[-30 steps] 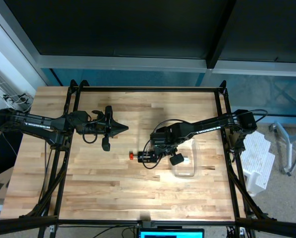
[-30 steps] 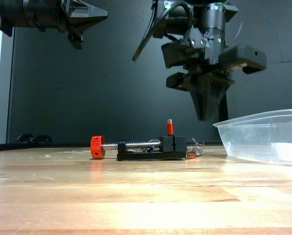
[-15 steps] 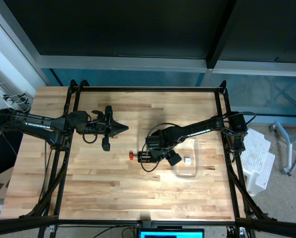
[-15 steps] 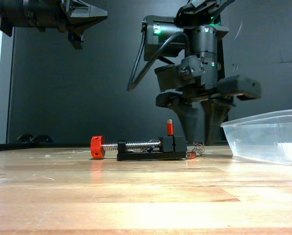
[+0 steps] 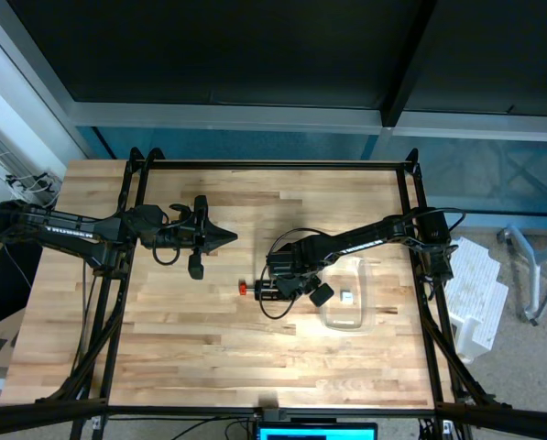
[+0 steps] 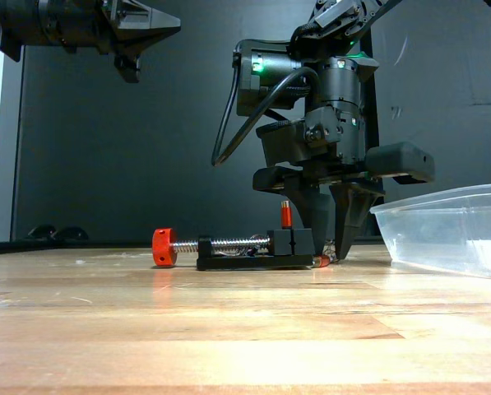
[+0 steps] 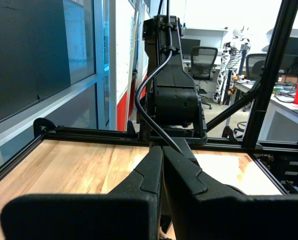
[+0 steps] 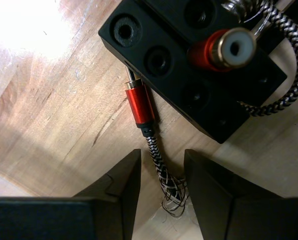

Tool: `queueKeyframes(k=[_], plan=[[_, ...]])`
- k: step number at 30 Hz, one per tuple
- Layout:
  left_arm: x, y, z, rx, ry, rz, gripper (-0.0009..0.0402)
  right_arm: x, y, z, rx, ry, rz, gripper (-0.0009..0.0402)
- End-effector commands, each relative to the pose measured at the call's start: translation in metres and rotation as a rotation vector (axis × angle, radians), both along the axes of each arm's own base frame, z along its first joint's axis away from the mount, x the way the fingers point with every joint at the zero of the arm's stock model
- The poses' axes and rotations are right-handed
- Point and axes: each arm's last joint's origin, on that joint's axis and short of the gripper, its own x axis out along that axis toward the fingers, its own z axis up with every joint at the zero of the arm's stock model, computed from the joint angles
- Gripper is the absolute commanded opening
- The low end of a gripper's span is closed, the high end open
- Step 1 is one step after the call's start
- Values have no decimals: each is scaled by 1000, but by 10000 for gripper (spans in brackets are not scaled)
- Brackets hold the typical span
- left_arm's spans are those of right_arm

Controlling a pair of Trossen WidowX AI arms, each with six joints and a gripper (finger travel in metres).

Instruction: Pick the rca connector and install on the hub

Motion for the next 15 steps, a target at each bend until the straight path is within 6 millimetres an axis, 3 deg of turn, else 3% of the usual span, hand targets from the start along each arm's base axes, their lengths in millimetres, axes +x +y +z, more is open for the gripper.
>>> queueKeyframes(k=[1,15], plan=[[0,0,0,0,0,0,0,-1,-1,-2,-2,6,0,90],[0,0,0,0,0,0,0,-6,-1,-11,-2,16,0,25]])
